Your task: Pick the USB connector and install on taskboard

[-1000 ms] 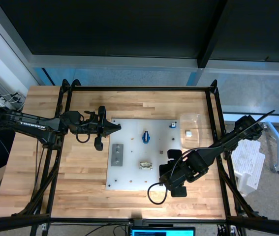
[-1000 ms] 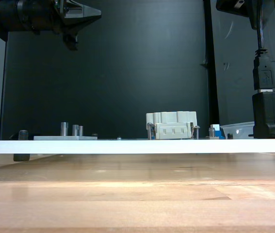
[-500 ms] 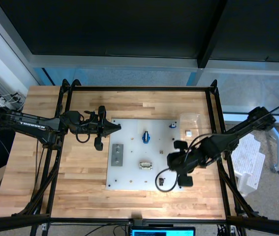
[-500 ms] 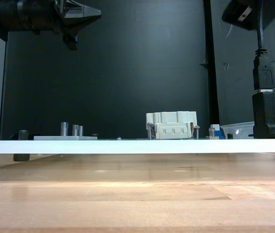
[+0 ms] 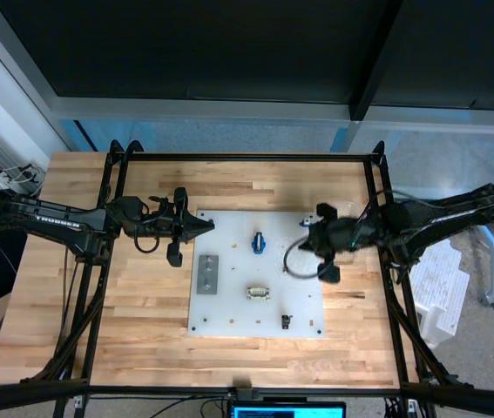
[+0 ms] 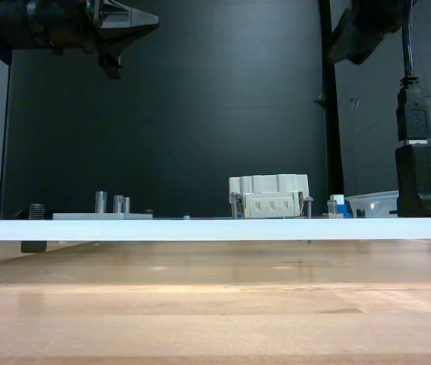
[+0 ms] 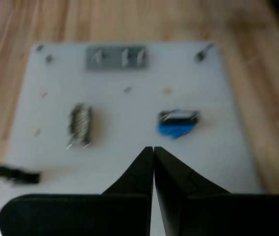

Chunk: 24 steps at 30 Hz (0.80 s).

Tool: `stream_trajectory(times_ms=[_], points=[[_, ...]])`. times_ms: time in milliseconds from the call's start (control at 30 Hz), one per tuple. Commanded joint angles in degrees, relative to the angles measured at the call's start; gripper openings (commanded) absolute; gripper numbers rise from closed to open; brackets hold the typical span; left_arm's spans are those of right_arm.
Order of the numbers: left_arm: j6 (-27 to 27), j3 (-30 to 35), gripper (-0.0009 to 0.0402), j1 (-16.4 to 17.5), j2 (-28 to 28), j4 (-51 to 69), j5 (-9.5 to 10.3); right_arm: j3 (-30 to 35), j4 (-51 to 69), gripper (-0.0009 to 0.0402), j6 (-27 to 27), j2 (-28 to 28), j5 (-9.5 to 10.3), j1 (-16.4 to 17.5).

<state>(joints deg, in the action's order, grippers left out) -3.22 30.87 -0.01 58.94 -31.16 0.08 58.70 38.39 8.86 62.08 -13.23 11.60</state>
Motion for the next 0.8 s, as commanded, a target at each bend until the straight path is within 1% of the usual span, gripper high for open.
stream_trajectory(times_ms=[33, 100, 167, 200, 233, 300, 400, 533, 733, 800], points=[[0.0, 0.0, 0.0, 0.0, 0.0, 0.0, -0.02, -2.5, -6.1, 0.0, -3.8, -2.7, 4.55, -4.4], [0.0, 0.0, 0.0, 0.0, 0.0, 0.0, -0.02, -4.3, -10.5, 0.0, -5.1, -3.9, 7.04, -7.3], [0.0, 0.0, 0.0, 0.0, 0.0, 0.0, -0.02, -6.0, -14.2, 0.0, -6.7, -5.0, 8.92, -9.7], [0.0, 0.0, 0.0, 0.0, 0.0, 0.0, -0.02, -6.9, -16.1, 0.0, -7.1, -5.6, 9.09, -10.7], [0.0, 0.0, 0.0, 0.0, 0.0, 0.0, -0.02, -7.7, -17.8, 0.0, -7.9, -6.0, 9.73, -11.4], [0.0, 0.0, 0.0, 0.0, 0.0, 0.0, -0.02, -9.3, -21.7, 0.0, -8.9, -6.7, 11.54, -12.6], [0.0, 0.0, 0.0, 0.0, 0.0, 0.0, -0.02, -12.1, -28.9, 0.0, -9.3, -7.6, 13.62, -14.2], [0.0, 0.0, 0.0, 0.0, 0.0, 0.0, -0.02, -15.9, -38.6, 0.0, -9.1, -8.4, 14.58, -15.6], [0.0, 0.0, 0.0, 0.0, 0.0, 0.0, -0.02, -21.3, -52.0, 0.0, -9.1, -8.7, 14.56, -15.7], [0.0, 0.0, 0.0, 0.0, 0.0, 0.0, -0.02, -22.8, -55.6, 0.0, -8.3, -8.7, 14.58, -15.8]])
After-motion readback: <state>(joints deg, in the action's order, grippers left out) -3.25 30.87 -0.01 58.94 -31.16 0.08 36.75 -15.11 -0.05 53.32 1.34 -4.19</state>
